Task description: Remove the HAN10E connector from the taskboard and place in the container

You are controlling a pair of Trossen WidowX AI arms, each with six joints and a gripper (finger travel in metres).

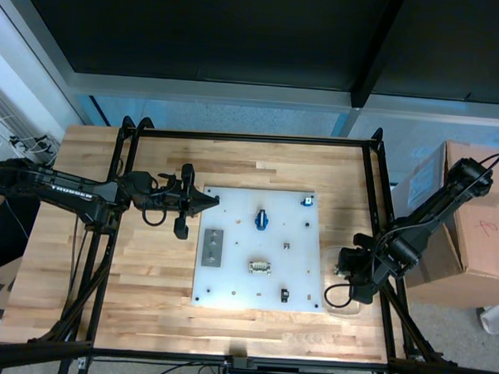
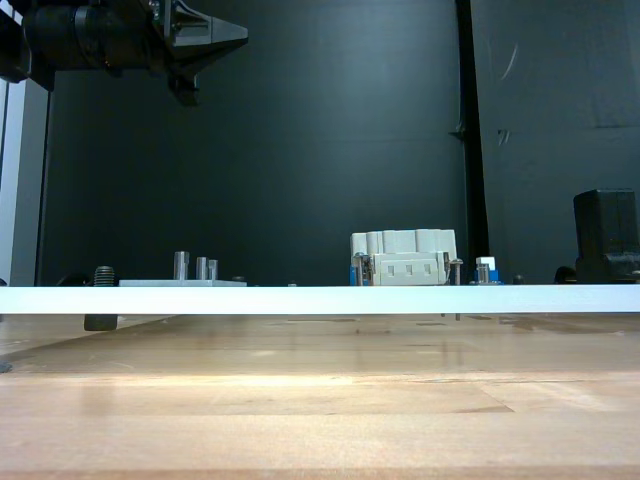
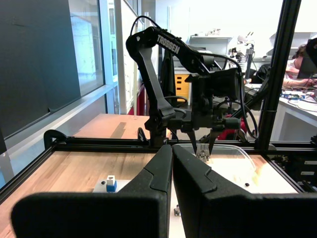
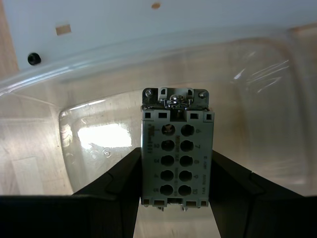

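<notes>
Right wrist view: your right tool (image 4: 176,174) clamps the HAN10E connector (image 4: 175,148) by its long sides over the container (image 4: 99,94). It looks rigid and light, so release it gently. Your left tool (image 1: 207,200) hangs closed above the far-left corner of the taskboard (image 1: 229,277).

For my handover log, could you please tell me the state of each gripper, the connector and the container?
left gripper: shut, empty, raised above taskboard's far left corner.
right gripper: shut on HAN10E connector, over container.
HAN10E connector: held, clear of taskboard.
container: beneath the connector.
</notes>
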